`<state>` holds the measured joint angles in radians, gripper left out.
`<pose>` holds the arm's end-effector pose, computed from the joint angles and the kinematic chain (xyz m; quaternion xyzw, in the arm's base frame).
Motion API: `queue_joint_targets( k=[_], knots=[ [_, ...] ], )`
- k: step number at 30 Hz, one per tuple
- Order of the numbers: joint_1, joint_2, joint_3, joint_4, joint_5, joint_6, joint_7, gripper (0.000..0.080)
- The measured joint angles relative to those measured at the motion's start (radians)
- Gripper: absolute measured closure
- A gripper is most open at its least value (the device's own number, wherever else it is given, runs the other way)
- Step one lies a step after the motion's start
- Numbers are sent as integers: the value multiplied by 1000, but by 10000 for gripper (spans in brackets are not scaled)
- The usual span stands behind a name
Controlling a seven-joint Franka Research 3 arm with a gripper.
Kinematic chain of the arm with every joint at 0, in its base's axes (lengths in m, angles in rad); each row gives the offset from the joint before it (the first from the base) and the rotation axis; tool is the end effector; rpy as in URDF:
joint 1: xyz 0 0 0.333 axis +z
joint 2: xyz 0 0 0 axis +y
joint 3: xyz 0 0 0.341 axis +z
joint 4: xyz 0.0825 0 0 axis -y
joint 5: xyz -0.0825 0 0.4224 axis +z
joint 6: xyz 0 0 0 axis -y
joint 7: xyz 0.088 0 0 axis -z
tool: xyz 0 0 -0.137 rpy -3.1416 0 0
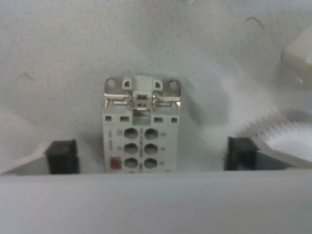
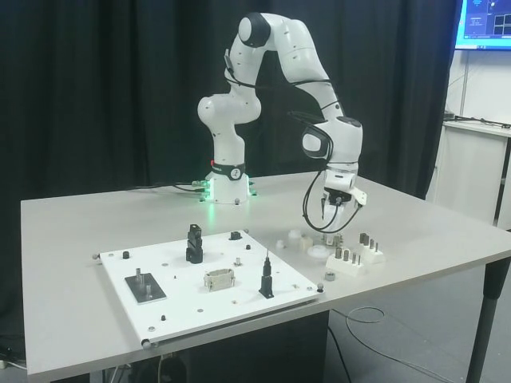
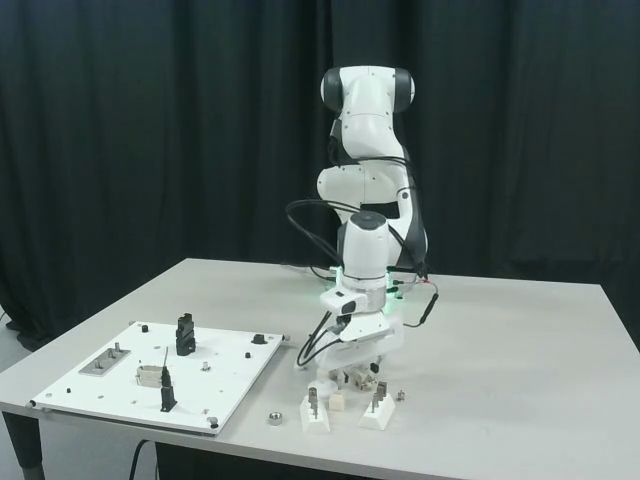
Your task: Pick waterproof.
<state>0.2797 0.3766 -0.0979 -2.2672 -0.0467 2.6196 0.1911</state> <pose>0.5525 0.0991 0.1499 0.9993 0.0189 -0.0059 0.0311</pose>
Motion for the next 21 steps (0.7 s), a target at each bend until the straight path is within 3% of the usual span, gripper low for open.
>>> queue_joint_targets(
  k=[1,7,8,10,11,21],
  knots=[
    [0,1,0,0,0,-1,0,96],
    [2,8,3,1,0,-2,0,96],
    [2,8,4,1,0,-2,0,262],
    [2,9,5,1,0,-2,0,262],
    [2,9,5,1,0,-2,0,476],
    [2,10,9,2,0,-3,0,489]
  ],
)
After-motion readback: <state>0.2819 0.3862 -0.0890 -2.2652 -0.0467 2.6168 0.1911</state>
